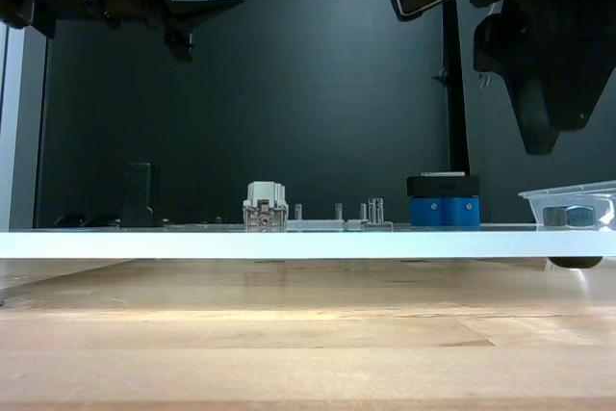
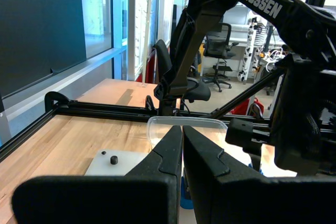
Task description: Unfasten the M12 nut and place it in the container
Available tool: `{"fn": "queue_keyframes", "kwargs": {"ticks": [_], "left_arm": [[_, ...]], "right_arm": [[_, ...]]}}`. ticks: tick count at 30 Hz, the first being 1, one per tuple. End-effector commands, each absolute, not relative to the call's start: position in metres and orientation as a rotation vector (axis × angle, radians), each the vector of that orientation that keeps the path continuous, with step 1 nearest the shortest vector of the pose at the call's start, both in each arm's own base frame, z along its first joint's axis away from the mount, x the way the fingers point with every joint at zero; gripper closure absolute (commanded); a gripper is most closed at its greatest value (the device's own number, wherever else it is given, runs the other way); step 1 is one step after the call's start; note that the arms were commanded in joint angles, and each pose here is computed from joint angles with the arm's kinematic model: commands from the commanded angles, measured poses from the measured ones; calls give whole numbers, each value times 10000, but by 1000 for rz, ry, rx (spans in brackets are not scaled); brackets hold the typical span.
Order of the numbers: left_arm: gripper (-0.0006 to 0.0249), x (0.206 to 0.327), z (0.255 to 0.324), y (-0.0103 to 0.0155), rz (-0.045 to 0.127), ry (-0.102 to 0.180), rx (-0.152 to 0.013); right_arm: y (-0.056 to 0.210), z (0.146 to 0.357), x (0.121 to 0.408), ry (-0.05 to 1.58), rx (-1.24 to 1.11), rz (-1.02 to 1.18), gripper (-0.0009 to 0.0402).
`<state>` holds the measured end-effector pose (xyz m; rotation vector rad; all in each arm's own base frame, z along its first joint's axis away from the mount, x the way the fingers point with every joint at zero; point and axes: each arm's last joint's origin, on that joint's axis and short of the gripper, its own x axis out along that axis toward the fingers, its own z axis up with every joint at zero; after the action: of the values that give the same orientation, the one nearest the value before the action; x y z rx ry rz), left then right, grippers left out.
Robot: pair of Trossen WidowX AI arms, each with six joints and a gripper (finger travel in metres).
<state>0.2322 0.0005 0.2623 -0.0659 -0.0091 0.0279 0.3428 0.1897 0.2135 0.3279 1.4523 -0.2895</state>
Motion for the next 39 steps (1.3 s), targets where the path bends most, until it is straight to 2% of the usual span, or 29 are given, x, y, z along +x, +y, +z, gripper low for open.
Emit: {"fn": "queue_keyframes", "kwargs": {"ticks": [1, 10, 16, 25, 39], "left_arm": [[243, 2322, 2623, 6, 28, -10, -66], [243, 2322, 2623, 6, 28, -10, -66], [243, 2322, 2623, 6, 28, -10, -66], [243, 2322, 2623, 5, 28, -10, -66], [243, 2322, 2623, 6, 28, -10, -66]], "right_arm": [[1913, 2077, 3442, 1475, 313, -263, 123], [1957, 1915, 3508, 1485, 228, -189, 125], [1950, 1871, 3496, 1490, 219, -187, 152], [1940, 1787, 3472, 1496, 214, -187, 221], [1949, 1792, 3477, 1506, 144, -83, 377]]}}
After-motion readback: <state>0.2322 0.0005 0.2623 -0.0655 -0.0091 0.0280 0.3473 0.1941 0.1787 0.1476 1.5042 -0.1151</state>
